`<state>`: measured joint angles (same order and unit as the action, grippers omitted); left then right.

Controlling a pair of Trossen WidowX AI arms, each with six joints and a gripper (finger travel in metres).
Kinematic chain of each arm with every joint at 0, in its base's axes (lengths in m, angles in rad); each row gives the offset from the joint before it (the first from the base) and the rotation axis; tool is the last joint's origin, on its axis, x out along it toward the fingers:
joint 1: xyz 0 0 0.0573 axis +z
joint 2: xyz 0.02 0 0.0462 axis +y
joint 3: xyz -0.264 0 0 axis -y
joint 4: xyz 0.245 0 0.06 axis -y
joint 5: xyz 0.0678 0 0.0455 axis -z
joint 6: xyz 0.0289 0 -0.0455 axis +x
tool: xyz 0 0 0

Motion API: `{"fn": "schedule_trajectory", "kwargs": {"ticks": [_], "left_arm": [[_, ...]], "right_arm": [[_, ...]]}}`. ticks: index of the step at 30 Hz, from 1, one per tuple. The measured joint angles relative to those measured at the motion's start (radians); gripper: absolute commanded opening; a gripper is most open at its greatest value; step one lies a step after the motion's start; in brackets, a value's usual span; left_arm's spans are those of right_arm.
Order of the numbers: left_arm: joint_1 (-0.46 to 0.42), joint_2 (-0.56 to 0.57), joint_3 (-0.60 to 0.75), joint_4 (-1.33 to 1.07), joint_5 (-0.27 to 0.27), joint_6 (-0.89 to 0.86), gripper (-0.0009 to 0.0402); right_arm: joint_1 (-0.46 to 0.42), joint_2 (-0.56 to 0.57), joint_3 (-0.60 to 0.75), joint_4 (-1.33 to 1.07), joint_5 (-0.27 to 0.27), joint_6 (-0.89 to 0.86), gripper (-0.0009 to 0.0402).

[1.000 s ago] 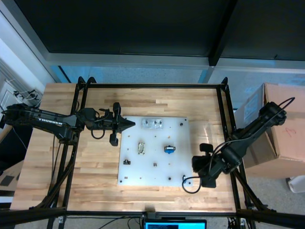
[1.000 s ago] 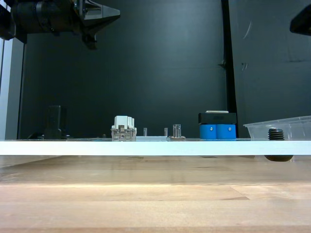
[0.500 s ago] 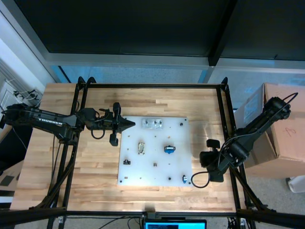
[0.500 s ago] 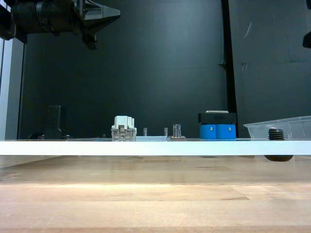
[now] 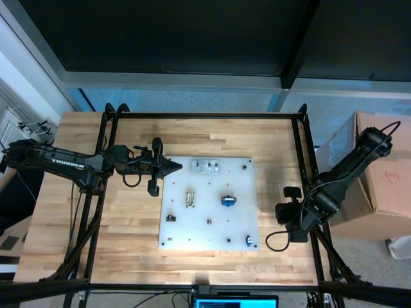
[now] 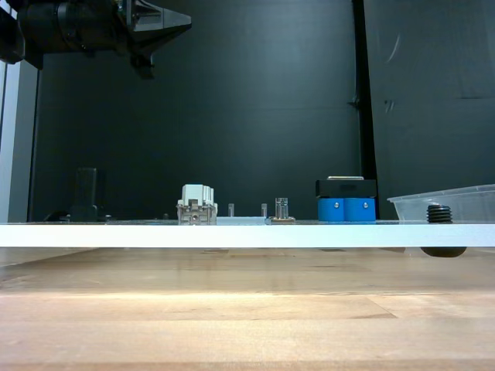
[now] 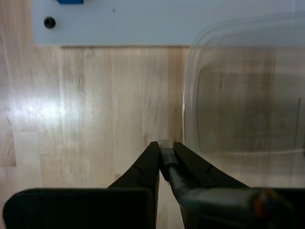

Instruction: Remove the RJ45 connector from the taskboard and place in the container

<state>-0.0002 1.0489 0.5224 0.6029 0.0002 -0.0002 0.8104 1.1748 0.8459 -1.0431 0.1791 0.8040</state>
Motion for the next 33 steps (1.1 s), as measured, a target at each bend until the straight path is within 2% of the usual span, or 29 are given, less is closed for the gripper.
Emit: {"fn": "schedule_trajectory", "kwargs": {"ticks": [8,12,16,26,33], "left_arm": [[0.000,0.000,0.000,0.000,0.000,0.000,0.0000],[0.000,0.000,0.000,0.000,0.000,0.000,0.0000],[0.000,0.000,0.000,0.000,0.000,0.000,0.0000],[0.000,0.000,0.000,0.000,0.000,0.000,0.0000],[0.000,0.000,0.000,0.000,0.000,0.000,0.0000]], "right_arm": [[0.008,-0.003,-0.018,0.010,0.000,0.004,0.0001],[0.010,-0.003,-0.021,0.010,0.000,0.004,0.0015],[0.011,-0.003,-0.021,0.009,0.000,0.004,0.0052],[0.014,-0.003,-0.021,0.008,0.004,0.037,0.0175],[0.015,-0.002,-0.021,0.008,0.004,0.054,0.0218]]}}
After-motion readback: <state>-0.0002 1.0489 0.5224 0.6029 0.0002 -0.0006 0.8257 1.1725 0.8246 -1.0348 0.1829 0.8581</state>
